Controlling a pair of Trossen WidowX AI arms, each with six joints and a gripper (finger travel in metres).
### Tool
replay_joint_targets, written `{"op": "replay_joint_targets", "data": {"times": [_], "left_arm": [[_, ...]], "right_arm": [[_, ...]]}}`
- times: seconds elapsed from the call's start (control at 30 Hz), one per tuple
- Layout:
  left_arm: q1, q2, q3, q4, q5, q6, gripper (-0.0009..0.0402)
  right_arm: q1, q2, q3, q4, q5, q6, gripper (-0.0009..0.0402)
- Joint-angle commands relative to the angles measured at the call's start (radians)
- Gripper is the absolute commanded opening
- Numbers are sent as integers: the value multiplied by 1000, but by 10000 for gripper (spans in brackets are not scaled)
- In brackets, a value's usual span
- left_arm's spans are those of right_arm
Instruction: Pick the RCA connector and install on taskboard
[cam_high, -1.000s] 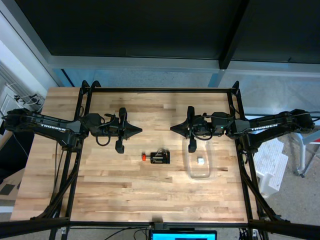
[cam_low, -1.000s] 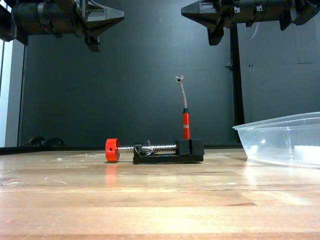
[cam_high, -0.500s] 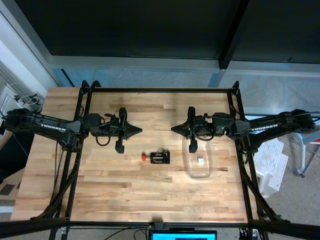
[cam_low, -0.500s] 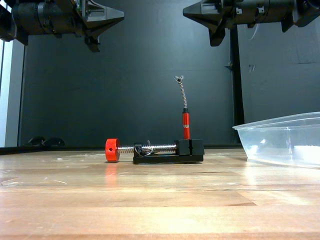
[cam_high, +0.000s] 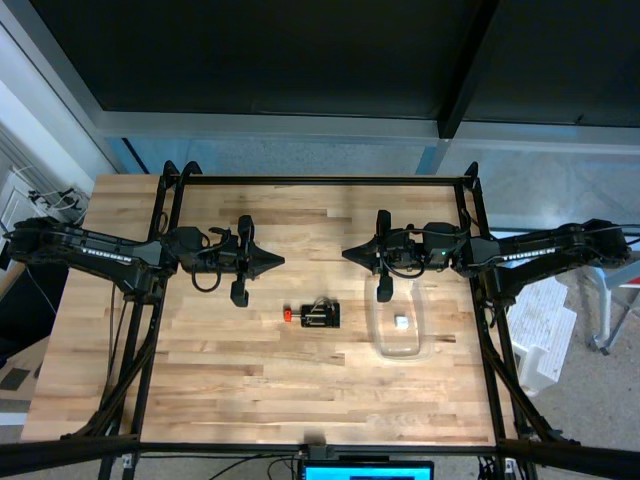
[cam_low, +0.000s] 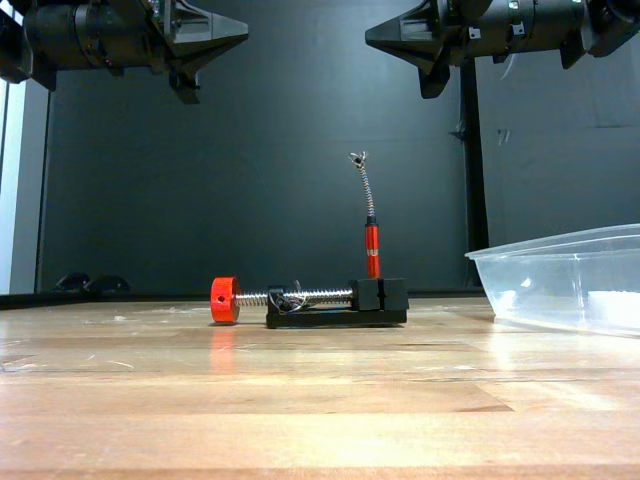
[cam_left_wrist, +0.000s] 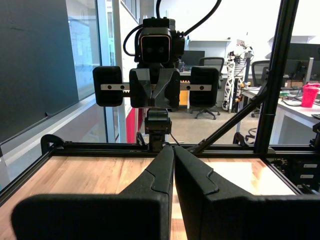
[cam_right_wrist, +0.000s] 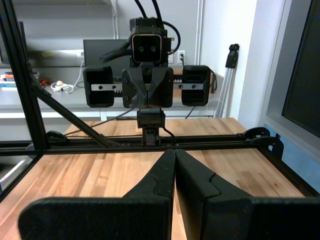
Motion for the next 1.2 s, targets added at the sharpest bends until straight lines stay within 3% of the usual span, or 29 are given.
{"op": "replay_joint_targets", "data": {"times": [0.03, 1.2], "left_arm": [[0, 0, 0, 0, 0, 0, 0], [0, 0, 0, 0, 0, 0, 0]], "right_arm": [[1, 1, -12, 19, 0, 2, 0], [5, 1, -27, 46, 0, 8, 0]]}}
